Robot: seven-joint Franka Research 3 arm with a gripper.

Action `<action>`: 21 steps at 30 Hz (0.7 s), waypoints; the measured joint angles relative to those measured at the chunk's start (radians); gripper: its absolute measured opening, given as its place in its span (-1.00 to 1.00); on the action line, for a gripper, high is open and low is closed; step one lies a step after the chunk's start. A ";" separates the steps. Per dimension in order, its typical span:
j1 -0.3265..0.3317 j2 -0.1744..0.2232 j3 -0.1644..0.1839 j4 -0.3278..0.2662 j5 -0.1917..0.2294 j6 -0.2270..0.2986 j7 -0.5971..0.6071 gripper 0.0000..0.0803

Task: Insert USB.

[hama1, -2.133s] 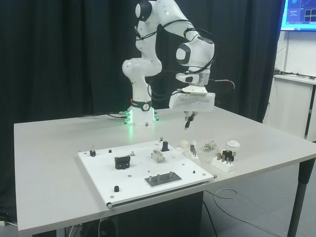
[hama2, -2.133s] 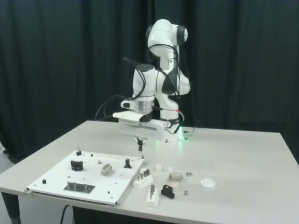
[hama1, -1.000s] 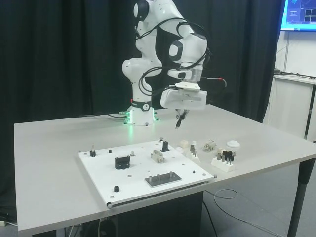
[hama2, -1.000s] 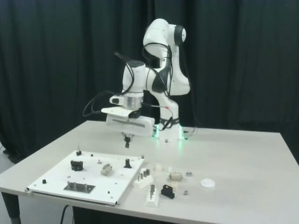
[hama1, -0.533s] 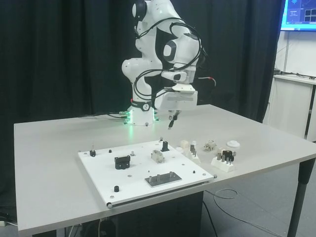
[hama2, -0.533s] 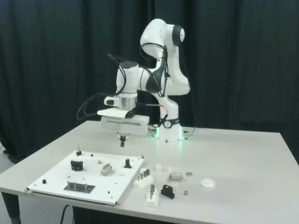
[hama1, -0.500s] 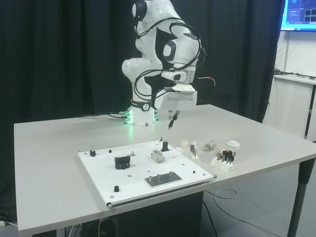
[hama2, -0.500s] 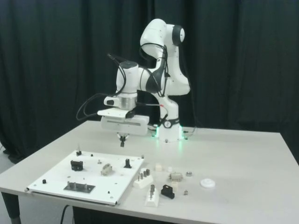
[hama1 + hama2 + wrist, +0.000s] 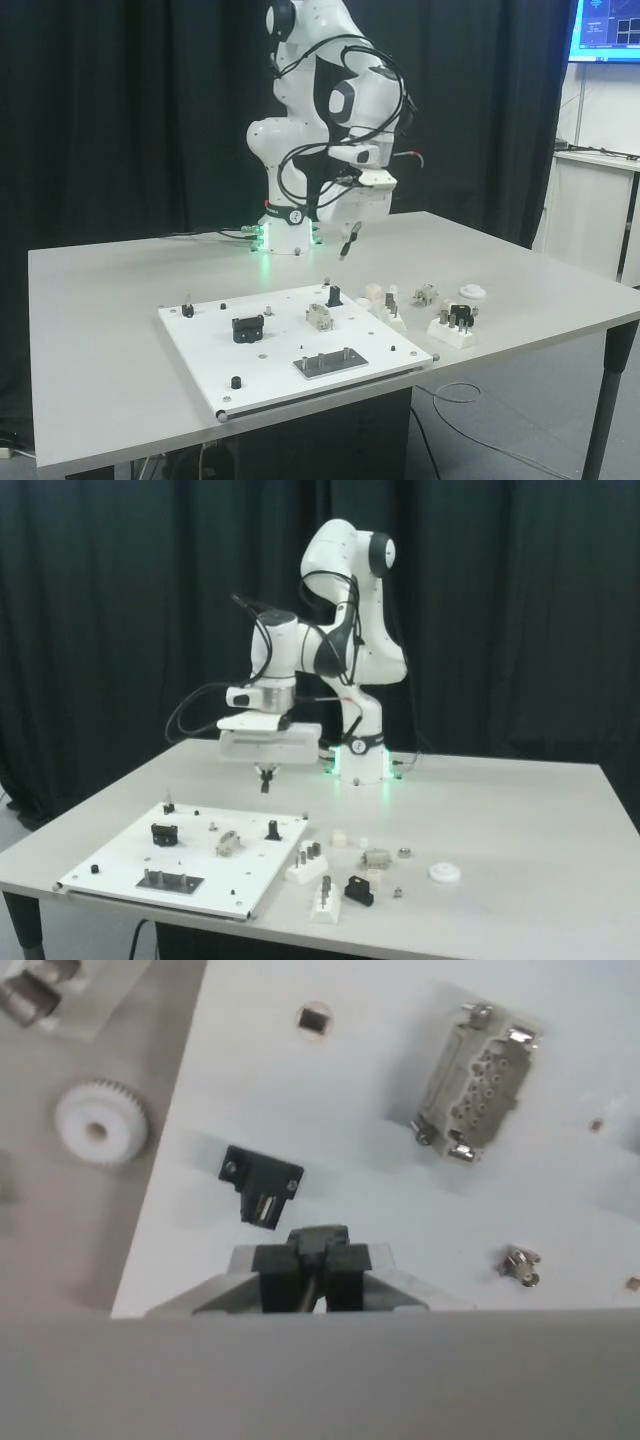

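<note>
My gripper point(image 9: 311, 1260) hangs above the back edge of the white board point(image 9: 330, 1090), shut on a small black USB plug point(image 9: 318, 1240) that points down. The black USB socket point(image 9: 258, 1185) stands on the board a little ahead of the plug and well below it. In the first room view the gripper point(image 9: 346, 243) with the plug is over the table just behind the socket point(image 9: 333, 296). The second room view shows the gripper point(image 9: 265, 776) high above and behind the socket point(image 9: 272, 830).
A grey multi-pin connector point(image 9: 475, 1080) and a small metal coax fitting point(image 9: 518, 1263) sit on the board near the socket. Off the board lie a white gear point(image 9: 97, 1130) and white peg blocks point(image 9: 452, 325). The arm's base point(image 9: 285, 235) glows green behind.
The arm has swung from over the loose parts toward the board's back edge, carrying the plug, and the wrist has turned. Nothing on the table has moved.
</note>
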 joint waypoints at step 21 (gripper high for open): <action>0.005 -0.087 0.008 -0.091 -0.027 0.001 -0.238 -0.88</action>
